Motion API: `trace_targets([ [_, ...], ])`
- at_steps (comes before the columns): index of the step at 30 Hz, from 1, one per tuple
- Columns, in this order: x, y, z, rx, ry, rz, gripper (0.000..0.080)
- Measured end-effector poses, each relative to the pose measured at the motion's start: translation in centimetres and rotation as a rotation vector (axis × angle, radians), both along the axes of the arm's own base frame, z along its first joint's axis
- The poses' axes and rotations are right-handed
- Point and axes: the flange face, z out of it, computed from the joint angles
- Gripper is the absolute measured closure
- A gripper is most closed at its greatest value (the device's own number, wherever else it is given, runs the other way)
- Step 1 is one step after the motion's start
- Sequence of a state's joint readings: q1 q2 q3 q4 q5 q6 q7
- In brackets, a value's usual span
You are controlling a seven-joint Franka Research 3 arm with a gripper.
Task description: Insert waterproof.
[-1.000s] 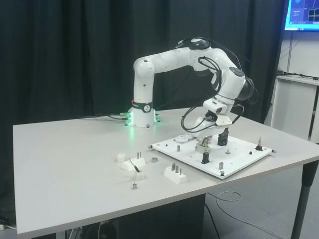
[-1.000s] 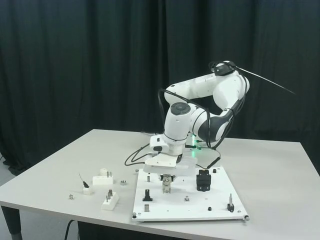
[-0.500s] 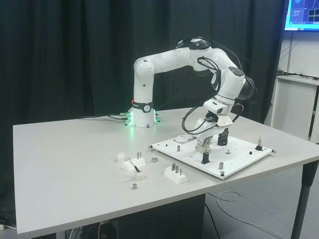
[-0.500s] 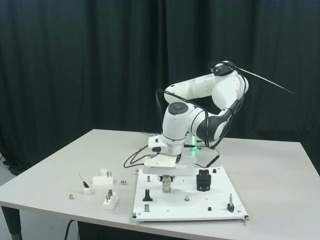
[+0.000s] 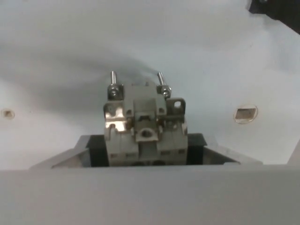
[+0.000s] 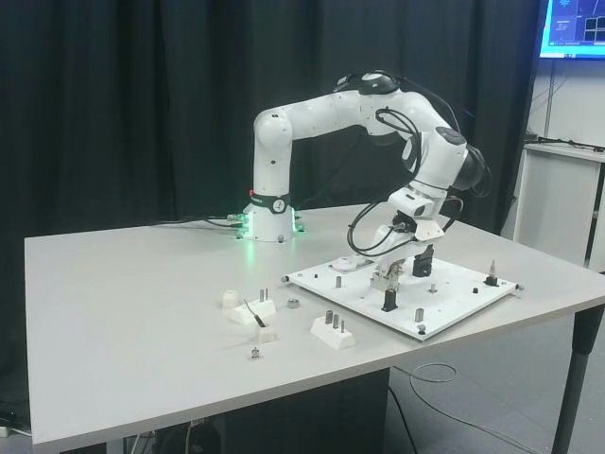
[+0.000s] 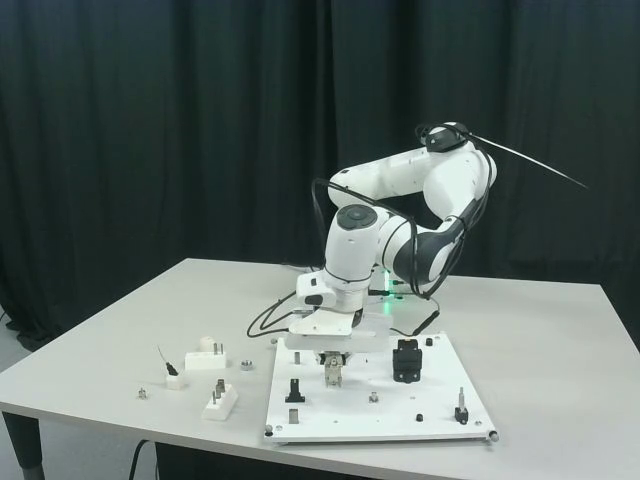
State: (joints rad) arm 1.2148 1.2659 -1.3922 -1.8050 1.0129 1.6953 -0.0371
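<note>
- We are holding our two-finger gripper (image 7: 331, 372) low over the flat white square board (image 7: 440, 415), and its fingers are pinching the small grey waterproof connector (image 5: 143, 123) with metal clips.
- In the wrist view, we are seeing this connector between the fingertips, with two thin metal pins at its far end pointing at the white board surface.
- In the first room view, the gripper (image 6: 388, 279) is hanging just above the middle of the board (image 6: 463, 293), and we cannot tell if the connector is touching the board.
- Just beside the gripper on the board, a black blocky socket (image 7: 405, 361) is standing, and a small black upright bracket (image 7: 294, 390) is standing near the front edge.
- A slim upright pin fixture (image 7: 461, 407) is standing near a front corner of the board.
- Our white arm (image 7: 420, 200) is bending down from its base, where green light (image 6: 248, 225) is glowing.
- The board is lying on the grey table (image 7: 120, 340).
- Beside the board, well apart from the gripper, small white blocks with metal pegs (image 7: 219, 400) are resting on the table, and one small block is carrying a thin black needle (image 7: 162, 357).
</note>
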Motion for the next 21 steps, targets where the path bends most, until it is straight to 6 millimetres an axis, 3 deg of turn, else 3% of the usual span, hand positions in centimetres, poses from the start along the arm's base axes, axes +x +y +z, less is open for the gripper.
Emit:
trace_targets([
  [21,-0.27,-0.10,-0.16,-0.011,0.026,0.000,0.0486],
])
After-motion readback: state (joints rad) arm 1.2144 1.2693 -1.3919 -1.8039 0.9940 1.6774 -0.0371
